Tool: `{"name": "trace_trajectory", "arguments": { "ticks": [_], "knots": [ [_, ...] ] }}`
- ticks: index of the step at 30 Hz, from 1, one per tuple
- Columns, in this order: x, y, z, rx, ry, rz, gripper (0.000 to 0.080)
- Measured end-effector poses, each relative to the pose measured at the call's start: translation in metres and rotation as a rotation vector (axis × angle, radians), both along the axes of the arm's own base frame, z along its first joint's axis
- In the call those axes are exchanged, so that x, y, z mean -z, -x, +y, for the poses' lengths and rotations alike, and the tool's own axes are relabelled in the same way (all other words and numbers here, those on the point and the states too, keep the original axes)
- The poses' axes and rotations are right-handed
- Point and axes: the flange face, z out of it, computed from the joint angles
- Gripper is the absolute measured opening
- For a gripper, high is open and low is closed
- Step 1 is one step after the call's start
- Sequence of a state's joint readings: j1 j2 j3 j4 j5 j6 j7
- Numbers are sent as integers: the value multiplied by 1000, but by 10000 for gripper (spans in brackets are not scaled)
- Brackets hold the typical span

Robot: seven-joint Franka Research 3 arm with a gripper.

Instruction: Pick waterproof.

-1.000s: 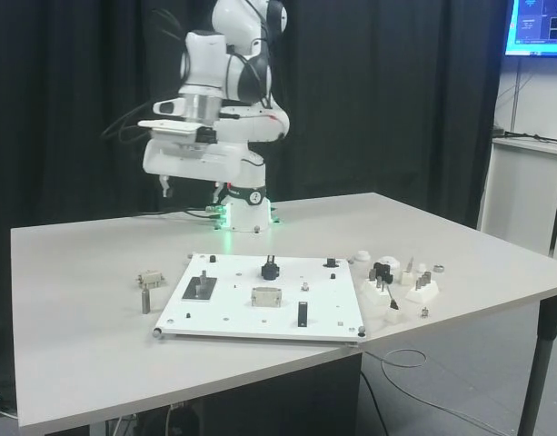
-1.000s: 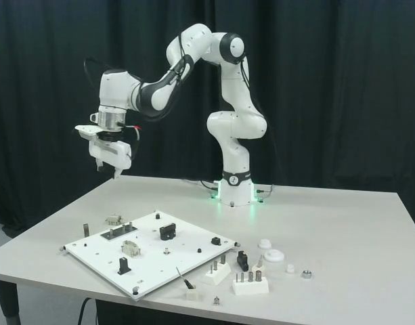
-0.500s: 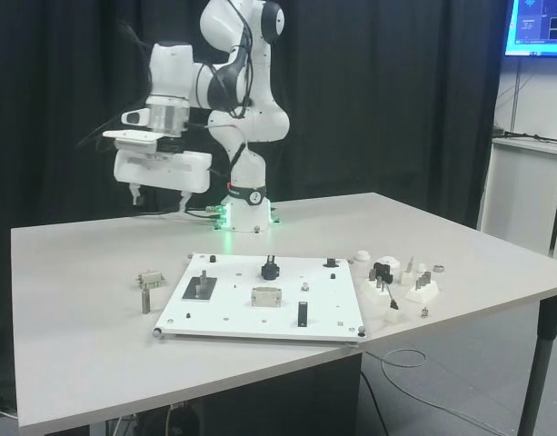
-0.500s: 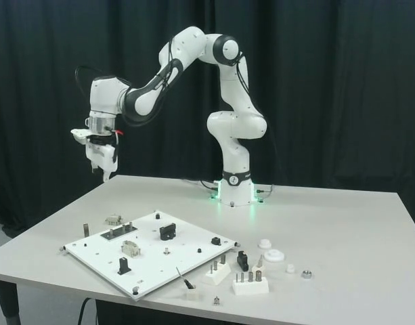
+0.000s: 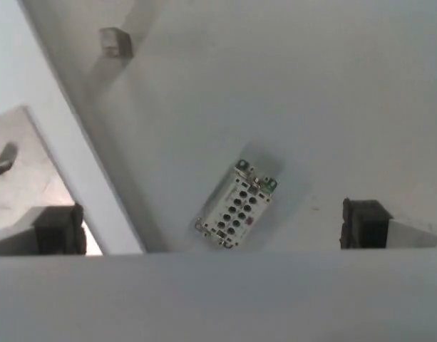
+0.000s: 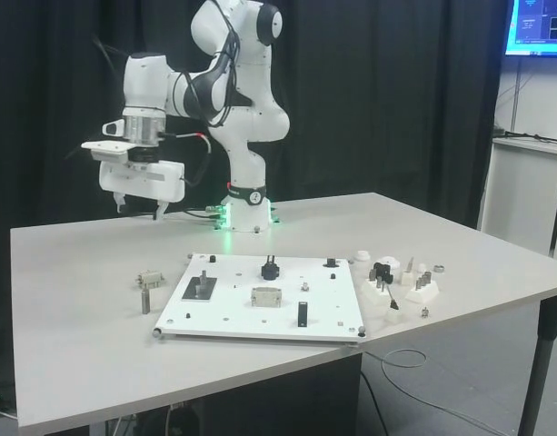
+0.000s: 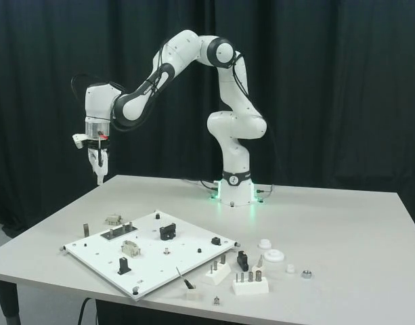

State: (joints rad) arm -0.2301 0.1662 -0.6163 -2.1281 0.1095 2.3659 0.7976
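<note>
A: Where is the end effector (image 6: 140, 205) at this moment?

B: It hangs high over the far left part of the counter (image 6: 78, 300), well above everything. The two black fingertips (image 5: 362, 222) show in the wrist view with a wide gap between them, so it is open, and it holds nothing.

A: And the waterproof part?

B: I think it is the multi-pin connector (image 5: 237, 205), a small white block with rows of dark holes. It lies flat on the bare counter, just beside the left edge of the white board (image 6: 269, 298), not on it. In the first room view it is the small piece (image 6: 150, 279) near a short upright post (image 6: 144, 299).

A: Why does the arm wait so high?

B: My judgement: from there the wrist camera looks down on the connector between the fingertips, so the arm can line up before it goes down. The connector lies slanted to the fingers, so a turn of the wrist is probably needed.

A: Any risk?

B: The board edge is close; a finger could touch it.
</note>
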Motion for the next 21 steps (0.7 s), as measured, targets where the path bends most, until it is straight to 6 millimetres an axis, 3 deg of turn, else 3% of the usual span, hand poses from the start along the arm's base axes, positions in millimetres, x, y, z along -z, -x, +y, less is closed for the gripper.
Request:
{"name": "trace_trajectory", "arguments": {
  "ticks": [21],
  "knots": [
    [30, 12, -1, 356, -60, 5, 800]
  ]
}}
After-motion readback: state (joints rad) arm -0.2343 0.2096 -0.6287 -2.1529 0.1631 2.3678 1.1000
